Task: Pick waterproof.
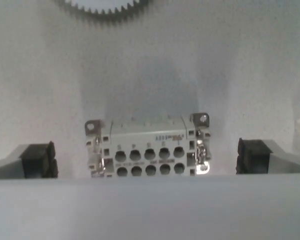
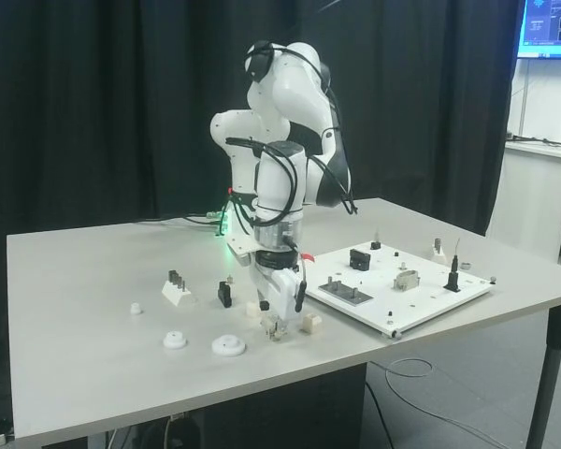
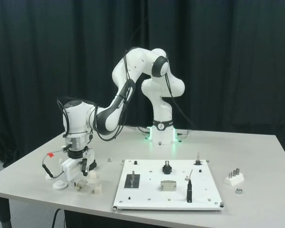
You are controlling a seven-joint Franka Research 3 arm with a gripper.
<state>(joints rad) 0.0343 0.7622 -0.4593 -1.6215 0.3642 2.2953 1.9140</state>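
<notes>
The waterproof connector [image 1: 149, 149], a white block with two rows of round sockets and metal corner lugs, lies on the grey table. My gripper [image 1: 145, 160] is lowered around it and open. One black fingertip [image 1: 39, 161] stands off one end and the other sits at the opposite end, each with a gap to the block. In the first room view the gripper [image 2: 279, 327] hangs just over the table near the front edge, with the connector [image 2: 273, 330] under it. The second room view shows the gripper [image 3: 80, 182] at the table's left front.
A white gear [image 1: 107, 7] [image 2: 228, 346] [image 3: 60, 185] lies close by. A small white block [image 2: 310, 324] [image 3: 98, 189] sits beside the gripper. The white assembly board [image 2: 421, 301] [image 3: 147, 194] with mounted parts lies to one side. A pin holder [image 2: 177, 290] and small discs lie further off.
</notes>
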